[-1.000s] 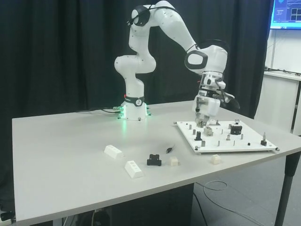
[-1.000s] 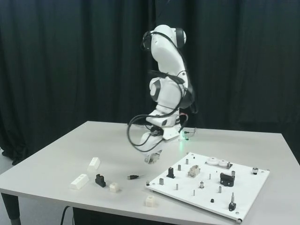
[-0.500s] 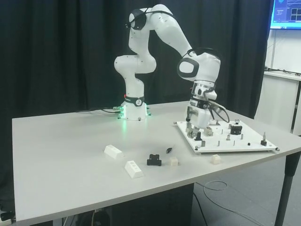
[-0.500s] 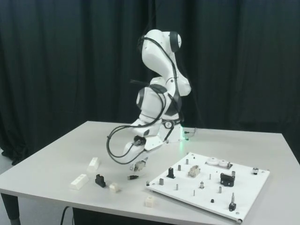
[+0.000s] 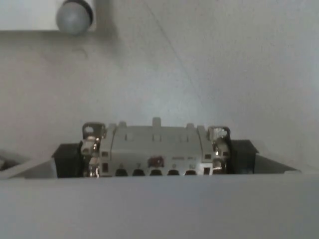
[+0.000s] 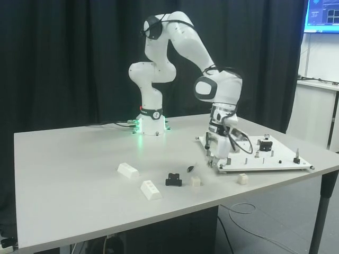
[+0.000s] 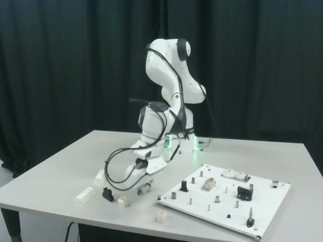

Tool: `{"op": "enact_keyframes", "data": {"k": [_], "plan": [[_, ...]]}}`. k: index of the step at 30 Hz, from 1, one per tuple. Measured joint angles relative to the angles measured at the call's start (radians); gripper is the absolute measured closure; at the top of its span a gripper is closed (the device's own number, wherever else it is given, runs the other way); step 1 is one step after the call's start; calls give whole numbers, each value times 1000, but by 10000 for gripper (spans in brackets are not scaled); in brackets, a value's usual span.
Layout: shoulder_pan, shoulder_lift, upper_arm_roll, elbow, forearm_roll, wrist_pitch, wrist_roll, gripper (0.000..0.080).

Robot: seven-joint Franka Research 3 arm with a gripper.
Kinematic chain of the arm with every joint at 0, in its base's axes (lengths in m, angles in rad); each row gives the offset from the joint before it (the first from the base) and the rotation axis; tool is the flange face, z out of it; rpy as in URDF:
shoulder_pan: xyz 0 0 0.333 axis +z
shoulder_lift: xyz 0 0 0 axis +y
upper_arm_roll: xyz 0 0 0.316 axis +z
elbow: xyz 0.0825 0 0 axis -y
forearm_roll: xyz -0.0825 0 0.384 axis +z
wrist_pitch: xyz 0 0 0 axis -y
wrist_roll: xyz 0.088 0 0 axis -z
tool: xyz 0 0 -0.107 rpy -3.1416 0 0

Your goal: Place waterproof.

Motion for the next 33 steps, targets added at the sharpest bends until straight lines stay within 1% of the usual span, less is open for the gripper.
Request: {"op": "enact_keyframes", "data": {"k": [5, 13, 20, 32, 33], "plan": [[-11, 26, -2, 8, 0, 14, -12, 183], [-15, 52, -8, 8, 2, 36, -22, 183], [-15, 61, -5, 8, 5, 37, -23, 183], [-10, 61, -4, 8, 6, 36, -23, 183], [-10, 61, -4, 8, 6, 36, -23, 29]]}}
